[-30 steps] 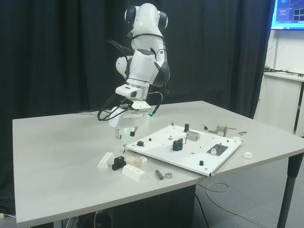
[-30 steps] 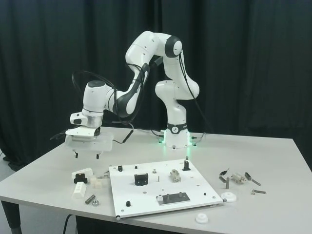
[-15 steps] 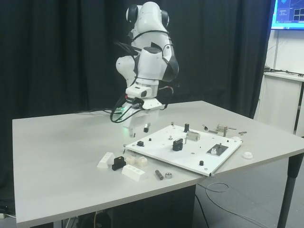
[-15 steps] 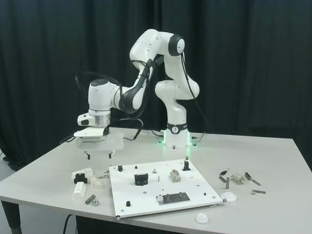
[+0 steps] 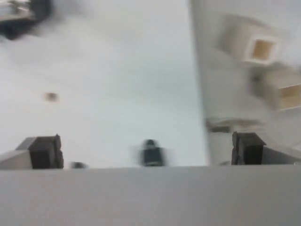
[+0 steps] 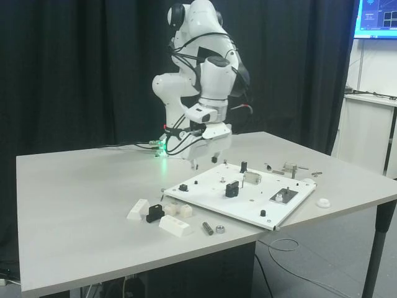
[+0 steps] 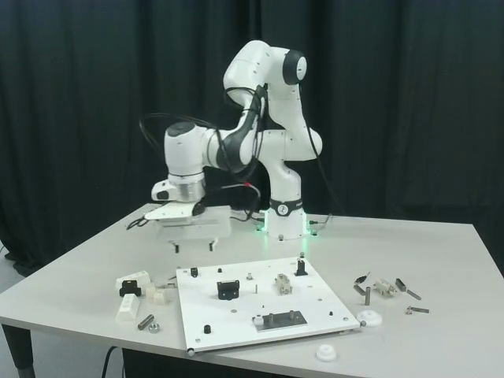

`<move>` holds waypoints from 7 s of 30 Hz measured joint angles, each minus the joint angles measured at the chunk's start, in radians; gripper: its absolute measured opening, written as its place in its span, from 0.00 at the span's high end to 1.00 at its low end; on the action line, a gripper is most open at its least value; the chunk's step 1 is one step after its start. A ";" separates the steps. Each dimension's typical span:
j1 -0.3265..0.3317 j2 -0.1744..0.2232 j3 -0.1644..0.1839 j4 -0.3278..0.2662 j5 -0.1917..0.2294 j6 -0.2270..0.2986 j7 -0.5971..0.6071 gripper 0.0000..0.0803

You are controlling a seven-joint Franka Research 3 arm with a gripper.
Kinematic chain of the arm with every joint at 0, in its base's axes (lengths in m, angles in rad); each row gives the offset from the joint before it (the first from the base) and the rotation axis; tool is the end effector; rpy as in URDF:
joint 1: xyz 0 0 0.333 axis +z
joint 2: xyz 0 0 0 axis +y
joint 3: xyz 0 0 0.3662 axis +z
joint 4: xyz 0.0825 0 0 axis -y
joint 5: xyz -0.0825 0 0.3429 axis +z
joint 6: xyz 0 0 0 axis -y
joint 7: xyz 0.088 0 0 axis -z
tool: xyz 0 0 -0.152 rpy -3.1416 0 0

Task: Remove square peg 1.

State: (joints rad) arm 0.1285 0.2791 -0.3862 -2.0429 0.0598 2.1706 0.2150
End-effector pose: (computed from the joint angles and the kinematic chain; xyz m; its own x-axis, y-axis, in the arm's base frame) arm 0.5361 -0.1286 0.3355 0.8683 -0.4832 -0.1123 -0.4760 -0.8753 0.0853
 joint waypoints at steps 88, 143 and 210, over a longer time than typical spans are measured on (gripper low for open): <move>0.305 -0.008 0.034 -0.328 0.093 0.516 1.518 0.00; 0.243 0.072 0.058 -0.231 0.104 0.422 1.467 0.95; 0.233 -0.027 0.043 -0.224 0.104 0.306 1.463 0.96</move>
State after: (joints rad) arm 0.3618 0.2523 -0.3436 -2.2669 0.1634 2.4763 1.6784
